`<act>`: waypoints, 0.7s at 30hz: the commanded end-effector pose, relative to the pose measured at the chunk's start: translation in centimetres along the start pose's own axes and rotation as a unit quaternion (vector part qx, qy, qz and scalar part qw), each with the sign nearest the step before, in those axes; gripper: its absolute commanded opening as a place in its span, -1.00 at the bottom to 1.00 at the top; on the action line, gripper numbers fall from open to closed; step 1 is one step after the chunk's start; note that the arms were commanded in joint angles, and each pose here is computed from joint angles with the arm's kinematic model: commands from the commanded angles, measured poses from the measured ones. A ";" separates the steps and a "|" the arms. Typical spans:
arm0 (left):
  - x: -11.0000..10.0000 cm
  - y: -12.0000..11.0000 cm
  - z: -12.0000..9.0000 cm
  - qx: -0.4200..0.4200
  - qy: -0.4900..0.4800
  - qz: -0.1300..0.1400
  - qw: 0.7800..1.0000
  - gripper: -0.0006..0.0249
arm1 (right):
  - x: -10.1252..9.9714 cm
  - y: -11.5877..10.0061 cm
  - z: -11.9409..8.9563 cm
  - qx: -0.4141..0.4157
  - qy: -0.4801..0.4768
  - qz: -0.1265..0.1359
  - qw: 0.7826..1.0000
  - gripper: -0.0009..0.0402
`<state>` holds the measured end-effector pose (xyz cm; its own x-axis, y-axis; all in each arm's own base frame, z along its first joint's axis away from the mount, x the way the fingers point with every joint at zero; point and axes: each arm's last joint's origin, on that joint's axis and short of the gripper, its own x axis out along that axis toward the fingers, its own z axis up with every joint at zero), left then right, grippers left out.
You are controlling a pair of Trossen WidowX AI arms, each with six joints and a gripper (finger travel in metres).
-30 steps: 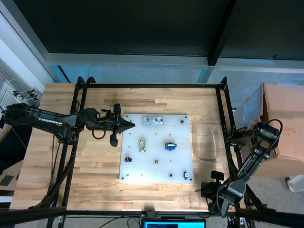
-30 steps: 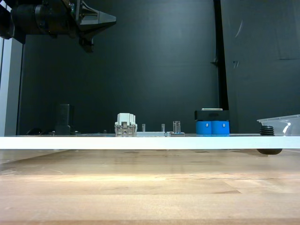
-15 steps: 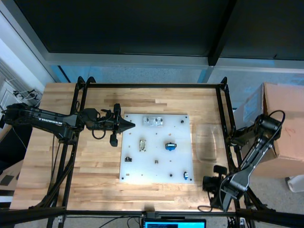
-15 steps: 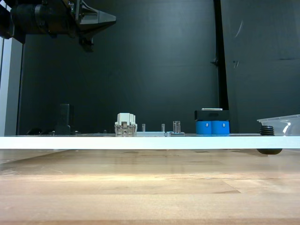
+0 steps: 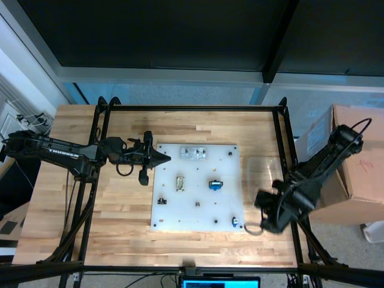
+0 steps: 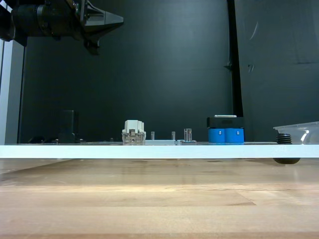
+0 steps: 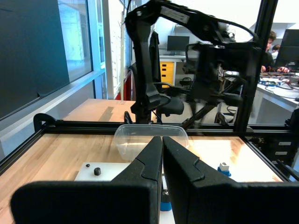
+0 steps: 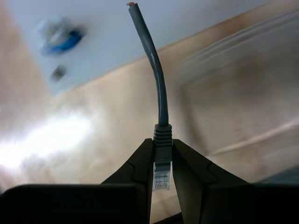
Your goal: Remove the RJ45 connector from the taskboard and place in the container
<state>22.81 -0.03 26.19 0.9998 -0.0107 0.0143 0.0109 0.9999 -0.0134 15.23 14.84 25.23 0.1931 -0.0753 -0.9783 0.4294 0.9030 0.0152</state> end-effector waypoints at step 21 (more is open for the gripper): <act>0.0 0.0 0.0 0.000 0.000 0.000 1.000 -0.95 | 2.9 -7.2 2.5 0.105 0.045 -0.031 0.993 0.12</act>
<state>22.81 -0.03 26.19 0.9998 -0.0107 0.0143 0.0109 0.9998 -0.0138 14.88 7.10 22.80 0.0866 -0.0887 -0.9923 0.6093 0.7928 -0.0177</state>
